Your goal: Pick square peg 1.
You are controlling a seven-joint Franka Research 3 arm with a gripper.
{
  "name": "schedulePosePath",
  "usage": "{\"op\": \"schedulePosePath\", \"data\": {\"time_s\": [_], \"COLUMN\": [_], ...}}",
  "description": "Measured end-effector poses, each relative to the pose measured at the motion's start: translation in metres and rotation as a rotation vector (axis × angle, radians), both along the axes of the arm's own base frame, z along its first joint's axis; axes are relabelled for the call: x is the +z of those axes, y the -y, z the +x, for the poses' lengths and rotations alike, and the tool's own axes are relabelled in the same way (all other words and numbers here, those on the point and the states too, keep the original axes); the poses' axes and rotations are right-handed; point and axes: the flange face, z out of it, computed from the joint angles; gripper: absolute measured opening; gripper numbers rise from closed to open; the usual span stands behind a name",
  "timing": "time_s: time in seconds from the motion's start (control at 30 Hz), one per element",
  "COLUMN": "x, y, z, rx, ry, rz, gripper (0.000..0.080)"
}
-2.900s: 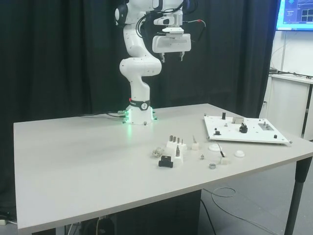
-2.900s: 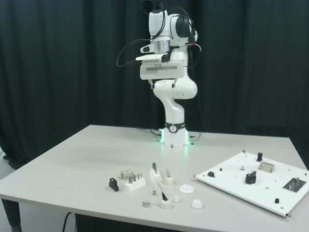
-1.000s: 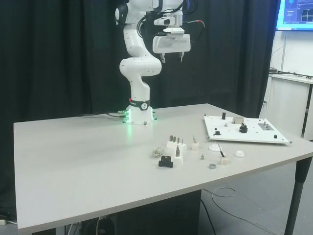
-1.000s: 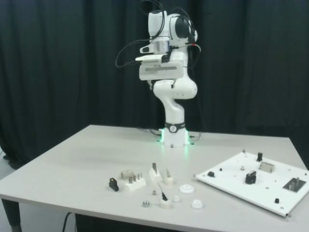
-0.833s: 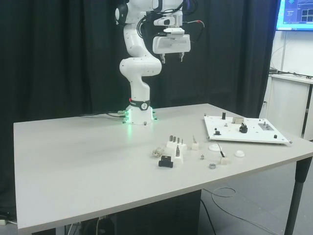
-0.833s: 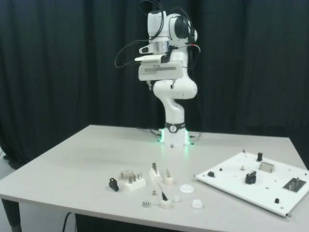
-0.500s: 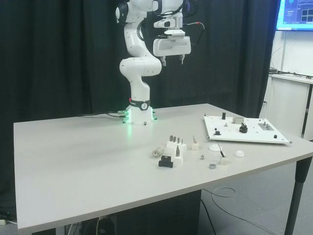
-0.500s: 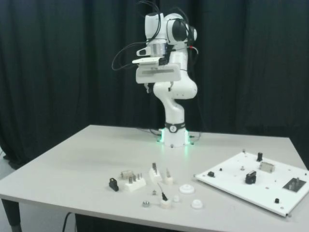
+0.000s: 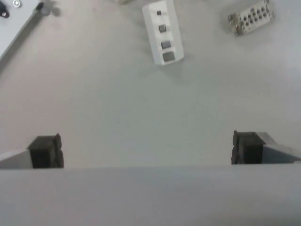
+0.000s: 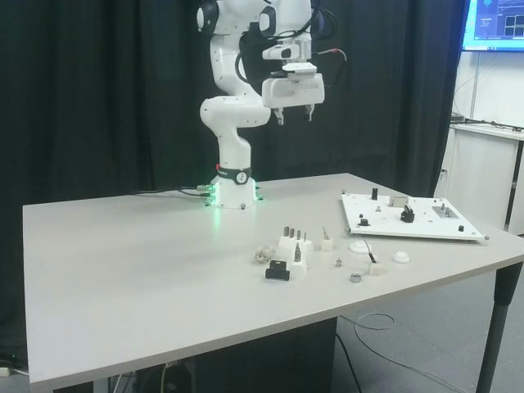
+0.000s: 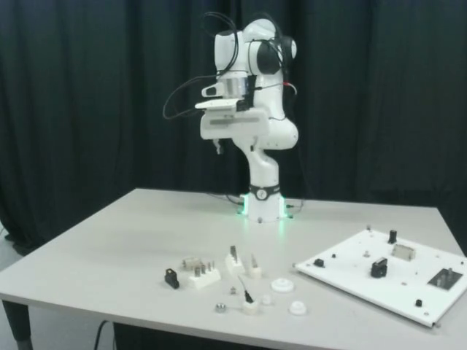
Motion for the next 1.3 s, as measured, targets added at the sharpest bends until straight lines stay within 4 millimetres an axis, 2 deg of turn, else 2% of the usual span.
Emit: {"op": "schedulePosePath", "data": {"time_s": [0.7, 1.3], "x": [-0.059, -0.106], "y": [-0.005, -0.007], "z": [0.049, 0.077], "rx": [0.044, 0.086], "ry": [0.011, -0.004], "rz": [-0.013, -0.023], "gripper": [0.0800, 0.0800]}}
